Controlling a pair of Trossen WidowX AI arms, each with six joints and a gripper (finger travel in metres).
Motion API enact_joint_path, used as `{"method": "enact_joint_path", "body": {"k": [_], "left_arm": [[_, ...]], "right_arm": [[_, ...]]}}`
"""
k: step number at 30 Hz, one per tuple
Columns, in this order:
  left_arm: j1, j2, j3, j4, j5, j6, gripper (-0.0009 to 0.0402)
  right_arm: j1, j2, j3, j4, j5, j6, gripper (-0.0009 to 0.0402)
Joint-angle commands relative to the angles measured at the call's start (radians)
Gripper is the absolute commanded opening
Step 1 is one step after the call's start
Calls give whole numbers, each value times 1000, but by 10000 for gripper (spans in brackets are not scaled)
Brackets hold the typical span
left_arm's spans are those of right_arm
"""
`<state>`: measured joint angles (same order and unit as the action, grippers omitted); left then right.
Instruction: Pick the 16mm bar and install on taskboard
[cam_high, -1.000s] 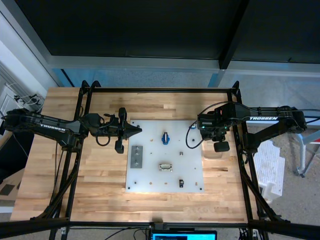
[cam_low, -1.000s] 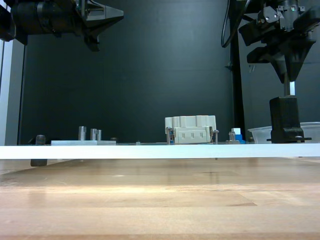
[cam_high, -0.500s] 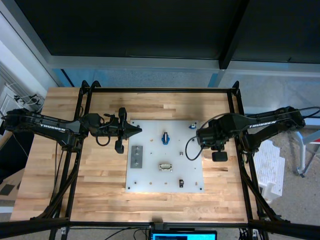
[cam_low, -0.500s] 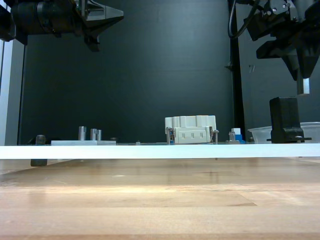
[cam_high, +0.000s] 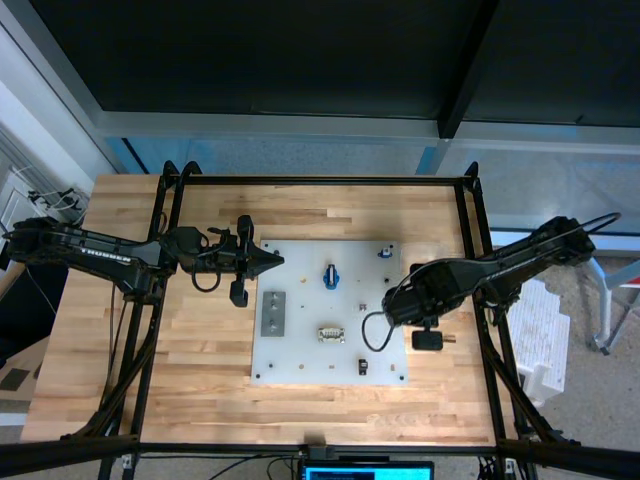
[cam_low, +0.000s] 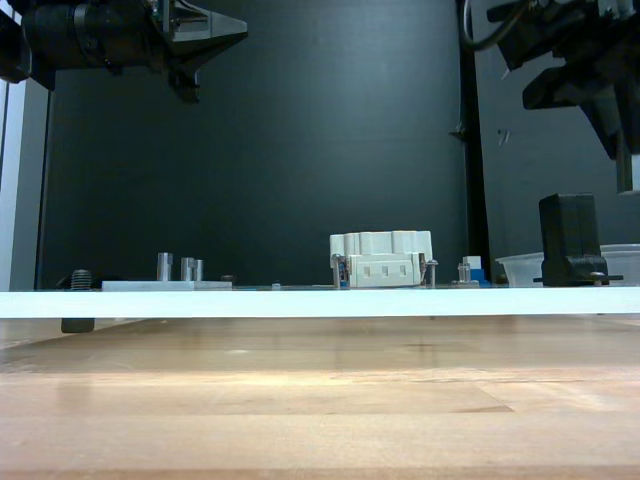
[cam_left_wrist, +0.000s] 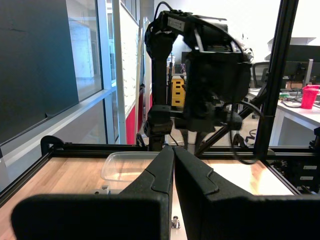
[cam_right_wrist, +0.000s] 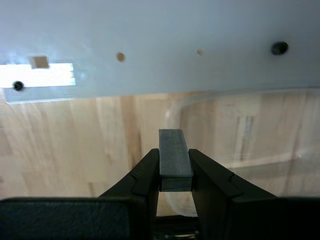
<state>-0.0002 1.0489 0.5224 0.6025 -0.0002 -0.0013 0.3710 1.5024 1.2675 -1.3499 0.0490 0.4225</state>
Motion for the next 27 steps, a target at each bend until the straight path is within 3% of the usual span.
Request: {"method": "enact_joint_path", "body": {"k": [1, 5, 27], "left_arm": [[0, 0, 0, 0, 0, 0, 0], [0, 0, 0, 0, 0, 0, 0], [0, 0, 0, 0, 0, 0, 0]], "right_arm": [[27, 41, 39, 0, -10, 35, 13], [56, 83, 76, 7, -42, 45, 13], [140, 259, 180, 102, -54, 121, 13]]}}
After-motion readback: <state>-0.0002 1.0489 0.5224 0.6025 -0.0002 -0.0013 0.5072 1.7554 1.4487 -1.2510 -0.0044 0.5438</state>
